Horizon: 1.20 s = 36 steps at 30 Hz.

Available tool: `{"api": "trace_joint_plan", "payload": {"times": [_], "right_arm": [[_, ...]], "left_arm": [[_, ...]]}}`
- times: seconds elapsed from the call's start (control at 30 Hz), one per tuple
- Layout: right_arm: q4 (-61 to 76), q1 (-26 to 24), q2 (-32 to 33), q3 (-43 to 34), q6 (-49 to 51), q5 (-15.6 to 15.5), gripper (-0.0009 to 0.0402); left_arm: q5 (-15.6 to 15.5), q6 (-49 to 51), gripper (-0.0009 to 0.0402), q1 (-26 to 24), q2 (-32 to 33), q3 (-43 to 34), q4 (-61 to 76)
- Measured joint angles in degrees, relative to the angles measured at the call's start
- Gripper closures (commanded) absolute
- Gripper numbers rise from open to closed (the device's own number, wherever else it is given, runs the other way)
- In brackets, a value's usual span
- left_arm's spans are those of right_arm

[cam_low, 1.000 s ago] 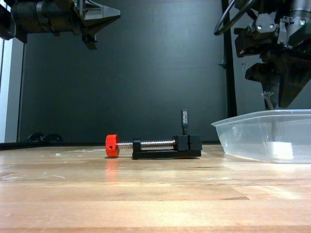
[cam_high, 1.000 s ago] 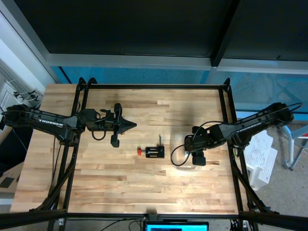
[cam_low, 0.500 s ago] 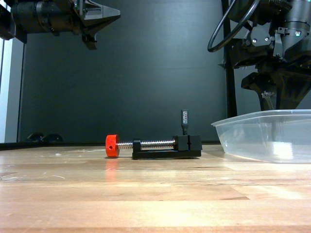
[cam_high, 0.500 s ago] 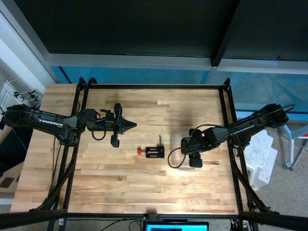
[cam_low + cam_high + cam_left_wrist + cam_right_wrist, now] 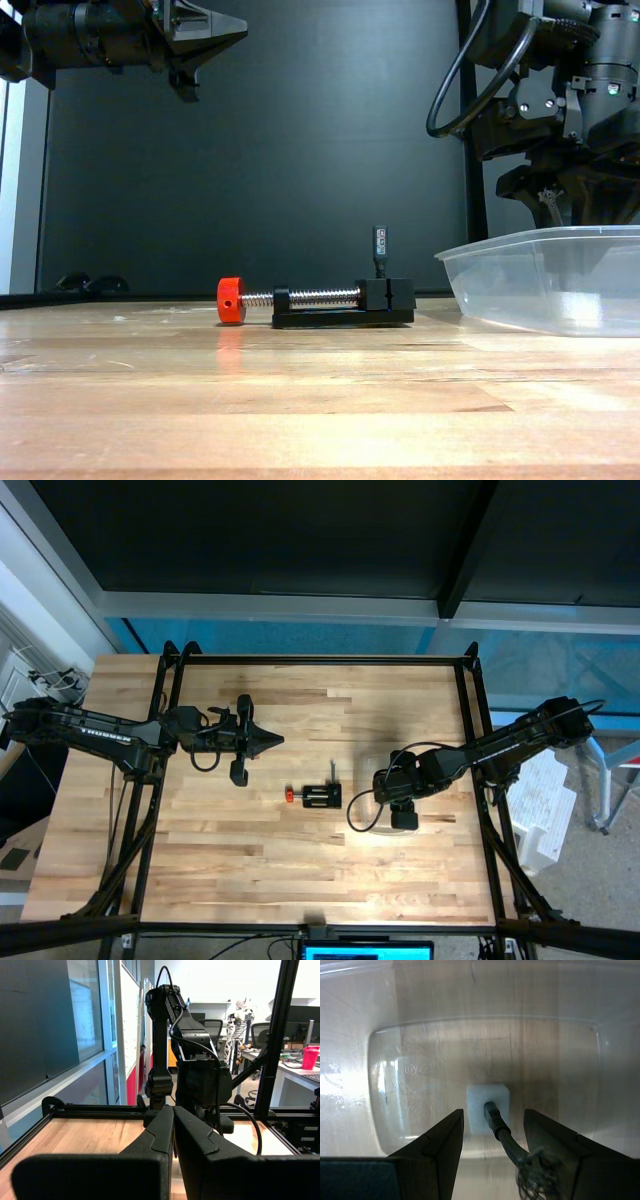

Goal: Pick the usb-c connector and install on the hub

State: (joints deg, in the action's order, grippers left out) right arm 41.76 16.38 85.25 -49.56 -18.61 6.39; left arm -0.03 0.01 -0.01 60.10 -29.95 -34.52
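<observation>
The usb-c connector [image 5: 491, 1113] stands upright in a white foam block [image 5: 477, 1102] on the floor of a clear plastic tub [image 5: 385, 1085], with its dark cable ending in a frayed tail. My right gripper [image 5: 492, 1112] is open, one finger on either side of the connector without touching it. From above, the right gripper [image 5: 395, 798] hangs over the tub [image 5: 364, 818]. The hub [image 5: 379, 245] stands upright in a small black vise with a red knob [image 5: 318, 796] at mid-table. My left gripper [image 5: 268, 740] is shut and empty, held high at the left.
The tub [image 5: 540, 285] sits on the wood table just right of the vise [image 5: 340, 300]. The left gripper [image 5: 225, 35] is well above the table. A black frame rail runs around the table. The right arm's looped cable [image 5: 360, 815] hangs beside the tub.
My right gripper has dropped lower toward the tub and shifted slightly left. The left arm, the vise and the hub have not moved.
</observation>
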Motion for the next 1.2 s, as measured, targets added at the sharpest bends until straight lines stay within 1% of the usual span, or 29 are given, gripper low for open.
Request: {"api": "trace_joint_plan", "payload": {"times": [0.7,1.0,1.2], "right_arm": [[-0.9,0.2,0.0,0.4,0.0,-0.4,0.0345],[-0.9,0.2,0.0,0.4,0.0,-0.4,0.0378],[-0.9,0.2,0.0,0.4,0.0,-0.4,0.0393]], "left_arm": [[0.0,0.0,0.0393,0.0,0.0,0.0,0.0],[0.0,0.0,0.0393,0.0,0.0,0.0,0.0],[0.0,0.0,0.0393,0.0,0.0,0.0,0.0]]}}
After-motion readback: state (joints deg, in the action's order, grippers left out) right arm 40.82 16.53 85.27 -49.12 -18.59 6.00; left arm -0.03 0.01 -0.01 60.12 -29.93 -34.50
